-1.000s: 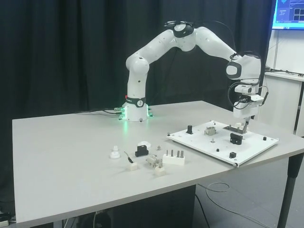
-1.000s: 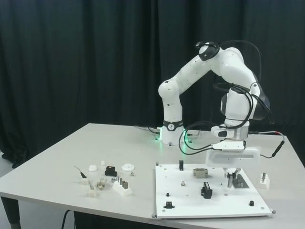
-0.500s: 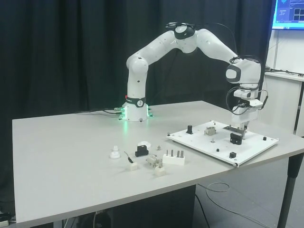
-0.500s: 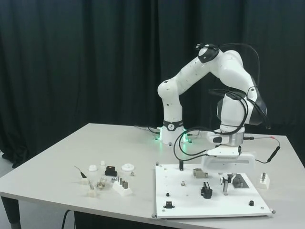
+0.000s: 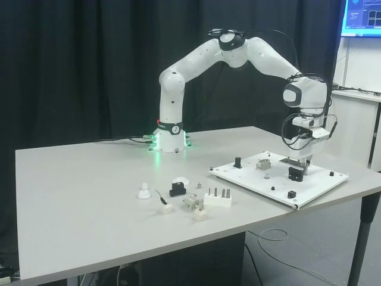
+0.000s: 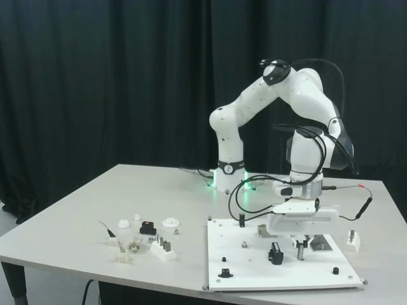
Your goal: Insert round peg 4.
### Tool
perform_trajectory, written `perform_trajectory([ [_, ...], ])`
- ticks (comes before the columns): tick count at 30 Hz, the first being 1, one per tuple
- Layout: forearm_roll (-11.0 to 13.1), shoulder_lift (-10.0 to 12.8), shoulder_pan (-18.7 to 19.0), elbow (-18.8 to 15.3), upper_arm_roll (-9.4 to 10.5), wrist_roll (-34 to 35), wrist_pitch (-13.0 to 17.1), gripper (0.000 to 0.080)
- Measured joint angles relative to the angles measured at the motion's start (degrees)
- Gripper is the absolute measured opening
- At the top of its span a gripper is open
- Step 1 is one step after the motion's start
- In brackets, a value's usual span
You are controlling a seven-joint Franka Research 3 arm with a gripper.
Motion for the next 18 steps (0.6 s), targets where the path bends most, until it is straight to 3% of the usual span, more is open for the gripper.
perform_trajectory([
  [18, 0.0, 0.0, -0.8, 0.9, 0.62, 0.0, -0.7, 0.0144],
])
